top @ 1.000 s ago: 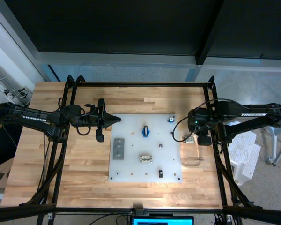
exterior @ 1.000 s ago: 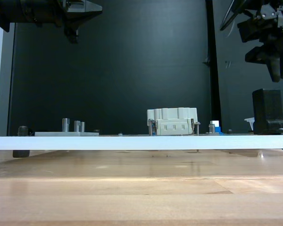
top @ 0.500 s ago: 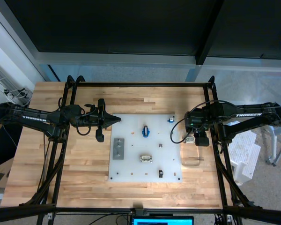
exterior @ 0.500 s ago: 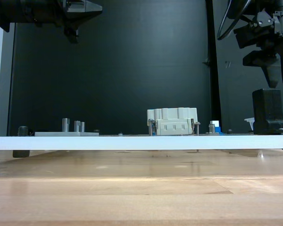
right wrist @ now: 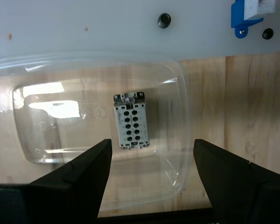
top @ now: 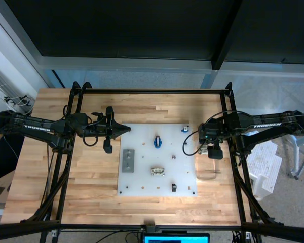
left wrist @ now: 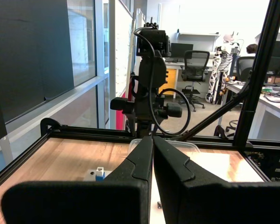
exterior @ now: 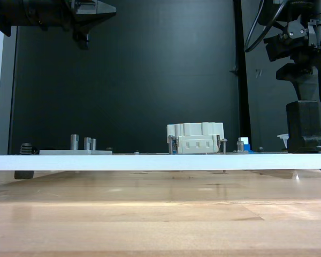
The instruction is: Pick the HAN10E connector and install on the hub
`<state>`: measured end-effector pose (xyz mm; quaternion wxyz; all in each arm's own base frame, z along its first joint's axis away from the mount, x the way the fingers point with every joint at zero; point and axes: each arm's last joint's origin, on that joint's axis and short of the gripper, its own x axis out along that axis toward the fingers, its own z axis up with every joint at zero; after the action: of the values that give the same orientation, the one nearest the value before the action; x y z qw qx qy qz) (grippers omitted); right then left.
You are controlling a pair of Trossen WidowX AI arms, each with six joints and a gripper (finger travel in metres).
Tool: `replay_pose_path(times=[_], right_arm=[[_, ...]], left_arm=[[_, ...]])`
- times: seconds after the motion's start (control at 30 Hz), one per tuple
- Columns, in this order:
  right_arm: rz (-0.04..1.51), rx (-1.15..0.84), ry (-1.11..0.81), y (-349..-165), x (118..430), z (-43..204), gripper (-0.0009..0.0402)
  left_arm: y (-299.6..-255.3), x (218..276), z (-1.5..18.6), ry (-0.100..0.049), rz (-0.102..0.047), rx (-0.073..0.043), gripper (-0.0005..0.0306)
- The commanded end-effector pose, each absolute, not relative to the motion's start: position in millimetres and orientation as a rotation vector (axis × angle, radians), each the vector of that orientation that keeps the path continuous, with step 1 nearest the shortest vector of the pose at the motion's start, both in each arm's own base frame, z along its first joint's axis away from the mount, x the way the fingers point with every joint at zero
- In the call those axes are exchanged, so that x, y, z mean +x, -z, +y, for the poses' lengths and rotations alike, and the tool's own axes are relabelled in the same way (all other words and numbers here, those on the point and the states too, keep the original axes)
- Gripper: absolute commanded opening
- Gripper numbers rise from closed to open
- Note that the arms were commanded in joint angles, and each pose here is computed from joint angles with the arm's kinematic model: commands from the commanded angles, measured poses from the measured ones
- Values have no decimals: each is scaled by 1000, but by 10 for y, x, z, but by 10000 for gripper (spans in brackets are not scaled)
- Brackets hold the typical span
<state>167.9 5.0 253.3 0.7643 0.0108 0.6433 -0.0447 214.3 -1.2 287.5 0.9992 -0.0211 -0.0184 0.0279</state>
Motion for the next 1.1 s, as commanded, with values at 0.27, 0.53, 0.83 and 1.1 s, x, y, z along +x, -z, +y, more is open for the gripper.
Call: replay_pose_path(times=[0.27,0.53,0.83,1.1], right_arm=[[1433,141,204,-2327,1773,111,269],[1430,136,190,-2118,1785,156,270],[1381,136,176,-1888,1782,174,270],[1401,107,203,-1826,1741,165,270]], left_arm=[[-2875,2143,-12,-56,-37,-42,0],[-2875,2143,-12,-56,-37,-42,0],[-2875,2143,-12,-56,-37,-42,0],[-2875,2143,-12,-56,-37,-42,0]])
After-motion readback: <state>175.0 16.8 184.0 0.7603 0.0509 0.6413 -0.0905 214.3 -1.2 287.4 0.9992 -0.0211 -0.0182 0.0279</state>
